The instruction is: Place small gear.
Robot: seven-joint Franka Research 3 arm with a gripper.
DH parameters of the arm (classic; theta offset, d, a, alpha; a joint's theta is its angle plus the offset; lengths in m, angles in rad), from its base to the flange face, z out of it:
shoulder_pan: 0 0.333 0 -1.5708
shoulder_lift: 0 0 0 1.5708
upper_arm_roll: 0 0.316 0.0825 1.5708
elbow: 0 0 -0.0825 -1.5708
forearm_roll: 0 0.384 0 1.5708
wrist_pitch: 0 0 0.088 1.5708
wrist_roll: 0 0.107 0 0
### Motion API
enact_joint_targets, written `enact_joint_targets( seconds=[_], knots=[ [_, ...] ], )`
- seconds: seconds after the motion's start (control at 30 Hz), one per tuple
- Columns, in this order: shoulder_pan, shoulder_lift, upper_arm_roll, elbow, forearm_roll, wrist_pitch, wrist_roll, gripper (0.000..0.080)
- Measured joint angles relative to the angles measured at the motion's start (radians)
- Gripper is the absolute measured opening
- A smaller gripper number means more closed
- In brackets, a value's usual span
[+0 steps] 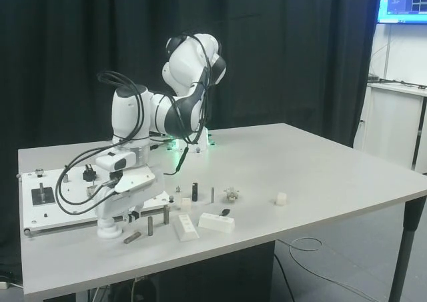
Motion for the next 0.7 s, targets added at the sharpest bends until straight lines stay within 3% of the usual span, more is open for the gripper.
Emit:
enact_joint_targets(
  seconds=[0.13, 0.17, 0.33, 0.37, 0.53, 0.57, 0.7],
  knots=[
    [0.000, 0.002, 0.002, 0.000, -0.012, 0.004, 0.000, 0.0140],
    [0.000, 0.002, 0.003, 0.000, -0.016, 0.004, 0.000, 0.0192],
    [0.000, 0.002, 0.004, 0.000, -0.021, 0.004, 0.011, 0.0192],
    [0.000, 0.002, 0.004, 0.000, -0.022, 0.004, 0.018, 0.0466],
    [0.000, 0.002, 0.004, 0.005, -0.022, 0.004, 0.040, 0.0466],
    [0.000, 0.002, 0.004, 0.008, -0.022, 0.004, 0.041, 0.0719],
    [0.000, 0.001, 0.004, 0.022, -0.024, -0.002, 0.047, 0.0719]
  ],
)
